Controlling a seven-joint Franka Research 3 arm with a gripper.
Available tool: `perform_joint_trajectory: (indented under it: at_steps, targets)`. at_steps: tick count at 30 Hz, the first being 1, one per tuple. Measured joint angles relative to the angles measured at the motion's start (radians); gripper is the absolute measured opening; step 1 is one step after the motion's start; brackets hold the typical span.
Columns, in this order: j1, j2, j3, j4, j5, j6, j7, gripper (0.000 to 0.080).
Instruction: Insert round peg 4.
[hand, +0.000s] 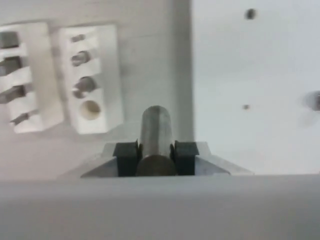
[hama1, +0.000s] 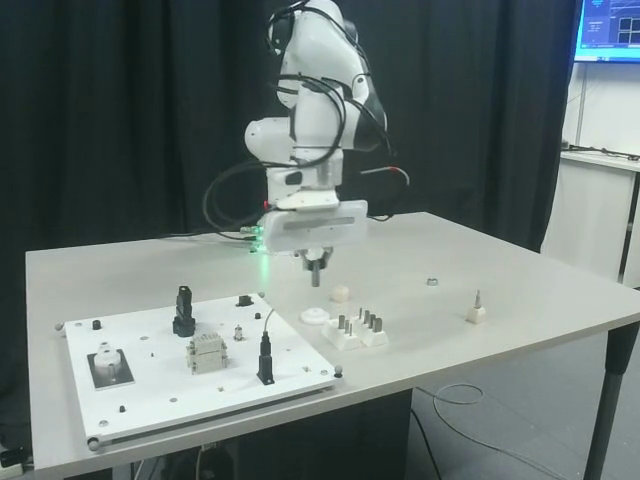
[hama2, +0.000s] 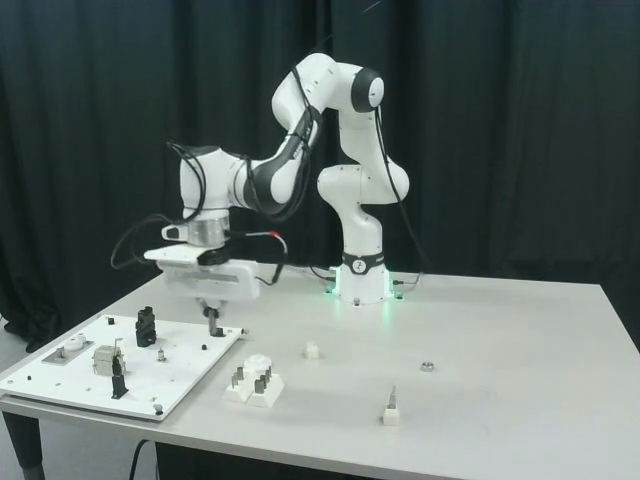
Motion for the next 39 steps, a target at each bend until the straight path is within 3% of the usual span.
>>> perform_joint_trajectory:
  at_steps: [5, 20, 30, 39]
  targets:
    - [0.000, -0.003, -0.042, 0.019, -0.002, 0.000, -0.036, 0.0151]
    - [-0.023, -0.003, -0.179, 0.093, -0.002, -0.024, -0.292, 0.0151]
    - [-0.103, 0.004, -0.198, 0.124, 0.000, -0.025, -0.537, 0.0151]
    - [-0.187, 0.044, -0.198, 0.162, 0.023, -0.008, -0.772, 0.0151]
